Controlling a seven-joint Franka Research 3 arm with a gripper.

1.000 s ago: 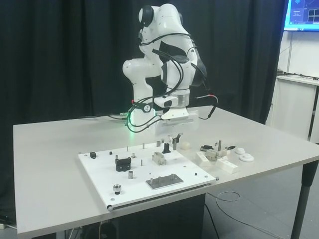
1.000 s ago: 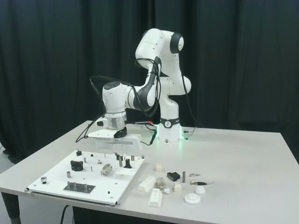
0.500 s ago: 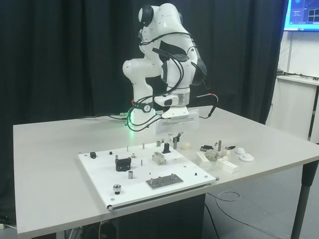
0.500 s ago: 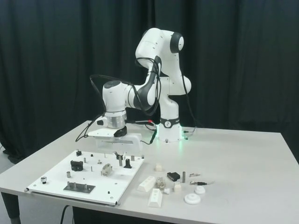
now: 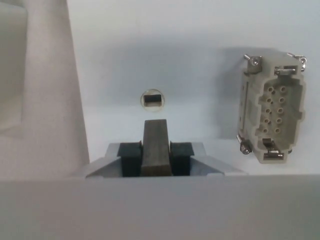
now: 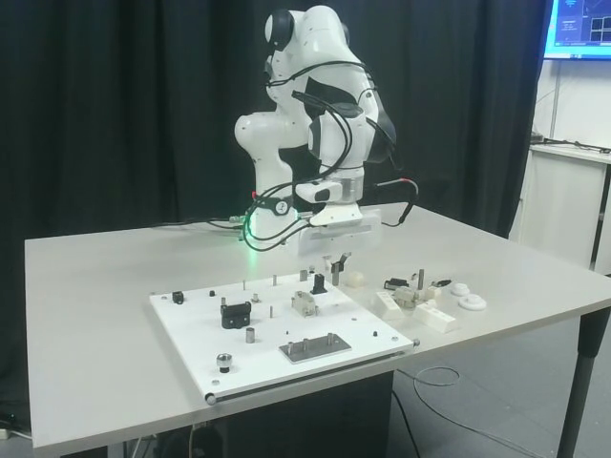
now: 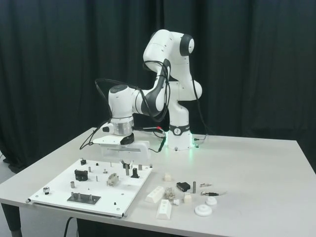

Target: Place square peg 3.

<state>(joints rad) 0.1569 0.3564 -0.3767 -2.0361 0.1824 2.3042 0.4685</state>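
In the wrist view a dark grey square peg (image 5: 155,142) stands between the two black pads (image 5: 130,157) of my gripper (image 5: 155,159), which is shut on it. Its tip hangs just short of a small round socket with a square hole (image 5: 153,99) in the white board (image 5: 190,60). From the room, the gripper (image 6: 334,260) (image 7: 126,164) hovers low over the far right part of the board (image 6: 191,324) (image 7: 54,192), fingers pointing down.
A grey multi-pin connector (image 5: 272,120) (image 6: 304,303) is fixed to the board beside the socket. A black block (image 6: 235,313), small posts and a grey plate with pins (image 6: 315,348) also stand there. Loose white parts (image 6: 420,307) (image 7: 163,207) lie on the table beside the board.
The gripper has edged slightly upward over the board. Nothing else has moved.
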